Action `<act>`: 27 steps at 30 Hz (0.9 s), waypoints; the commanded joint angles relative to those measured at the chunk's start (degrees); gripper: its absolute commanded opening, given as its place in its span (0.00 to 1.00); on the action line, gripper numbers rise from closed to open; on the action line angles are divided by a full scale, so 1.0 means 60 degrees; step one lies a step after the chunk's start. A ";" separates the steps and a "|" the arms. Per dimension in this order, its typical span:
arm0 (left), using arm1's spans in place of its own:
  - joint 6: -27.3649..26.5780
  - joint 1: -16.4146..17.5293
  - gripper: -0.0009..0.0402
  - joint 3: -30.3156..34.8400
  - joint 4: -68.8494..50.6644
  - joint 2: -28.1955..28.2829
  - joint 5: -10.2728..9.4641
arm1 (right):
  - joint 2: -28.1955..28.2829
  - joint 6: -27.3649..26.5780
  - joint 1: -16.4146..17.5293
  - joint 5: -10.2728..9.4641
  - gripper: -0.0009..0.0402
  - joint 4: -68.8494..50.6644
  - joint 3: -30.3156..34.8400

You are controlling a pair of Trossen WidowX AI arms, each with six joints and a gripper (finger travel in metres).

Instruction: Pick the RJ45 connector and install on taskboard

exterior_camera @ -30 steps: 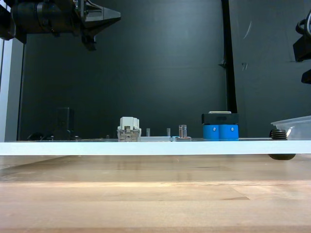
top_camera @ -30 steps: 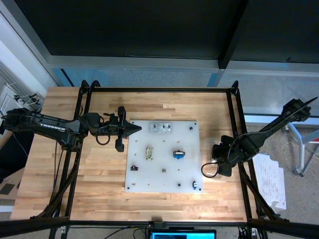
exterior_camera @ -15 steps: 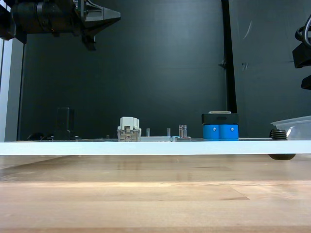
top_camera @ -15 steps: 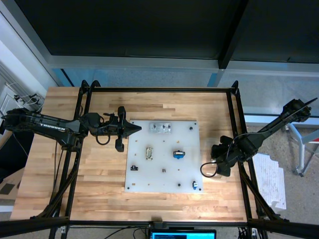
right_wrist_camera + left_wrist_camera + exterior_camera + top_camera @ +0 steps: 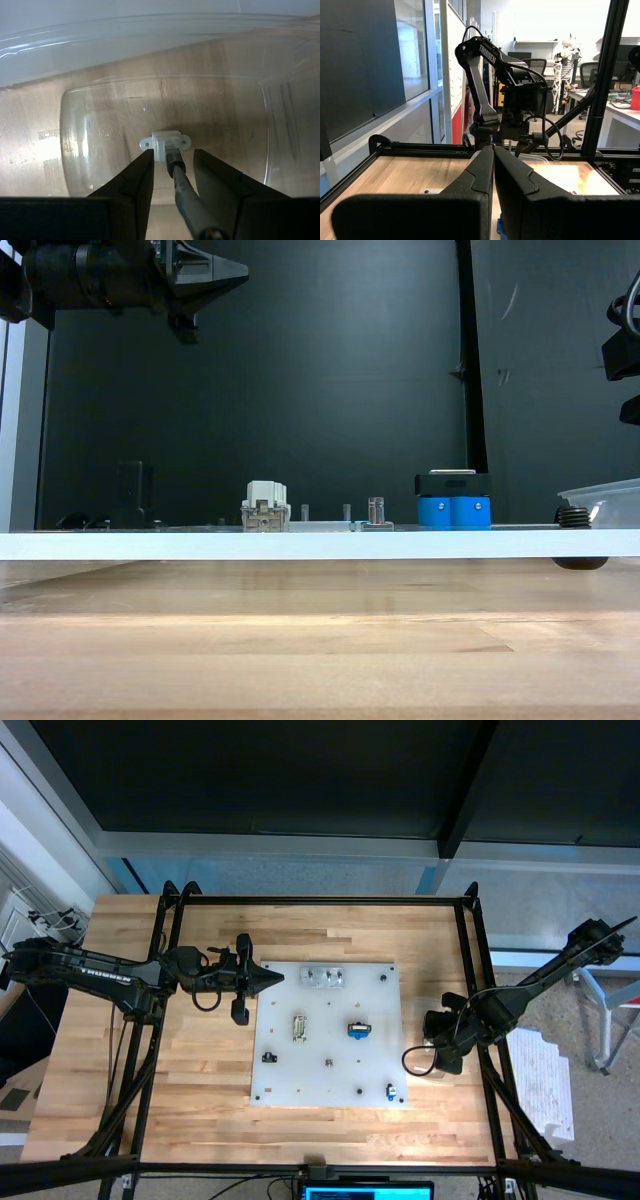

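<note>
Moved: right gripper (image 5: 173, 154) has shifted slightly above the clear tray (image 5: 100, 107); left arm unchanged.
Left gripper (image 5: 275, 978): parked high over the taskboard's (image 5: 300, 1070) left edge, fingers together.
Taskboard: flat white plate with blue and metal fittings.
Right gripper: fingers apart, flanking the grey cable (image 5: 182, 187), apparently not touching.
RJ45 connector (image 5: 165, 141): on the tray floor, whitish, two small side ears.
Handling: probably light, rigid and slick; take the plug's flat sides, since the cable may tug.

Robot lab: framed bench (image 5: 200, 1060), desks (image 5: 623, 107).
</note>
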 commanded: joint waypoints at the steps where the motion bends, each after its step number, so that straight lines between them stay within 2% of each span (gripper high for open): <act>1: 0.0004 0.0000 0.02 0.0000 0.0000 0.0004 0.0004 | 0.0000 0.0011 0.0000 0.0000 0.24 0.0011 0.0004; 17: 0.0004 0.0004 0.02 0.0000 0.0000 0.0004 0.0004 | 0.0000 0.0000 -0.0004 -0.0022 0.02 0.0047 0.0044; 27: 0.0004 0.0004 0.02 0.0000 0.0000 0.0000 0.0004 | -0.0036 -0.0055 -0.0004 -0.0095 0.02 -0.0022 0.0157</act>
